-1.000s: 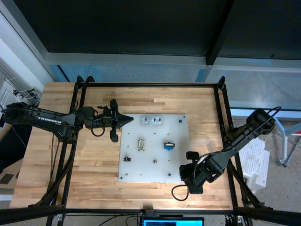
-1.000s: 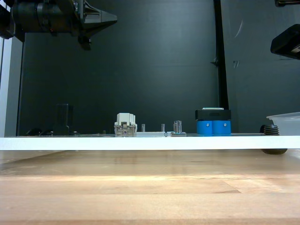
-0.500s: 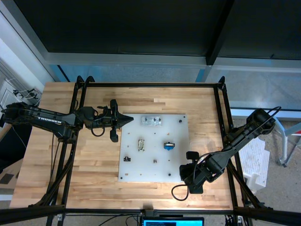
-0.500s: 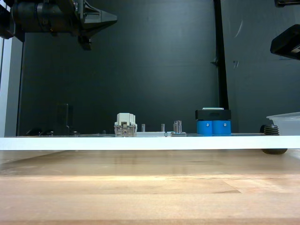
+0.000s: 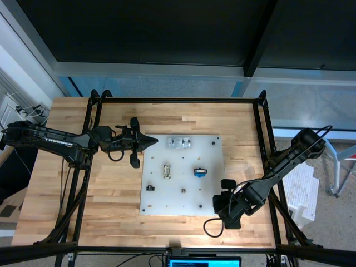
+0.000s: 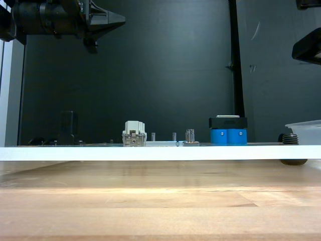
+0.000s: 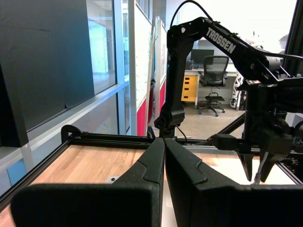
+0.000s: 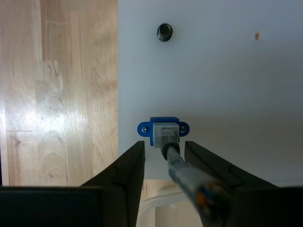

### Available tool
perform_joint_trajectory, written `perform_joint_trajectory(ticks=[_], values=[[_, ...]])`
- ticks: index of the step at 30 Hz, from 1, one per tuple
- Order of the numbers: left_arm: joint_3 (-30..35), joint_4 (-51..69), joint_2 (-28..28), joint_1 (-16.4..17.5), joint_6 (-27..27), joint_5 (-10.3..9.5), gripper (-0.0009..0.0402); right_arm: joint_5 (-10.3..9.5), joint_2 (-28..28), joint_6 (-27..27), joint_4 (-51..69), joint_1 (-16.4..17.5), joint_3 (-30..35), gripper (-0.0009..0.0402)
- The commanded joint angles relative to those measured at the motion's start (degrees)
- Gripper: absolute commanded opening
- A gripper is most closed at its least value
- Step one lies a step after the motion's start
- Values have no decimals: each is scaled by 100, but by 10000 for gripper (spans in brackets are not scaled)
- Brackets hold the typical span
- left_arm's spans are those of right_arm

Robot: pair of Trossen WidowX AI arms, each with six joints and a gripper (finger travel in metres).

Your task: Pick the RJ45 connector and install on taskboard

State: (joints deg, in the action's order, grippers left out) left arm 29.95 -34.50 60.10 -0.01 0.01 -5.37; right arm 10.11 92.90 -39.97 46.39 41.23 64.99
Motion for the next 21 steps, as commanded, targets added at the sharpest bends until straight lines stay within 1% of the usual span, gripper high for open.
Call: perform_joint_trajectory(ticks=[1, 3, 4, 11, 15, 21], values=[[0, -2, 2, 2, 0, 2, 0, 48, -87, -7, 118, 2, 140, 146], [0, 0, 2, 0, 0, 2, 0, 52, -144, -4, 249, 2, 219, 157], [0, -2, 2, 0, 0, 0, 0, 85, -173, -7, 308, 2, 256, 162], [0, -2, 2, 2, 0, 0, 0, 83, -525, -13, 396, 0, 310, 187], [0, -2, 0, 2, 0, 2, 0, 83, -643, -13, 407, 2, 310, 190], [0, -2, 2, 2, 0, 2, 0, 83, -678, -13, 481, 0, 310, 189]])
